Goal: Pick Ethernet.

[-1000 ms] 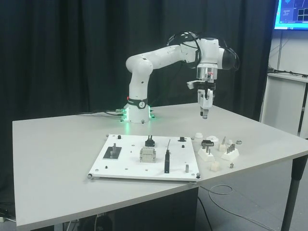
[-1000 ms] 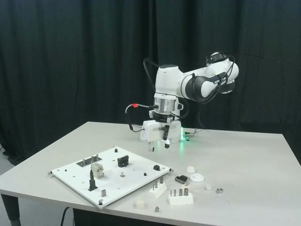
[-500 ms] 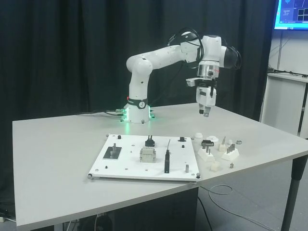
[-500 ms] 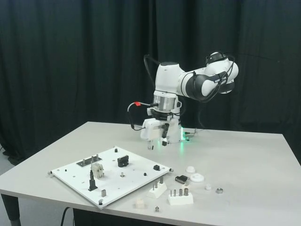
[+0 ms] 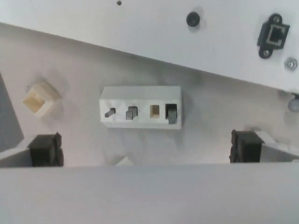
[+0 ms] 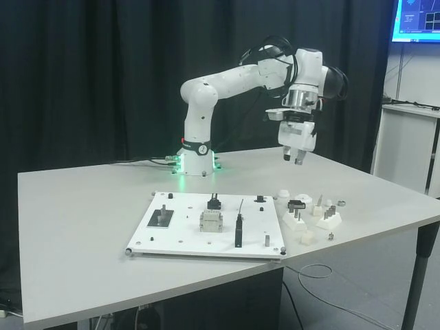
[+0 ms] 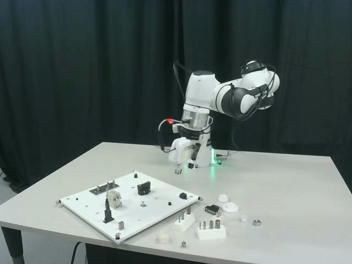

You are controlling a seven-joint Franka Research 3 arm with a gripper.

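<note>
Ethernet connector point(image 6: 297, 203), one black piece, lies on the worktop point(image 6: 82, 206) just beside my one white board point(image 6: 185, 230), among two white peg blocks point(image 7: 210, 231). I see both fingers point(image 5: 44, 149) spread wide, holding nothing, with the gripper point(image 6: 299, 157) well above it.

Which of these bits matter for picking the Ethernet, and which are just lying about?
Job in hand:
- Ethernet socket on the white board
- black connector on the table, probably the Ethernet plug
- jaws, open and empty

Lying about:
- white peg holder
- small hollow block
- white rings
</note>
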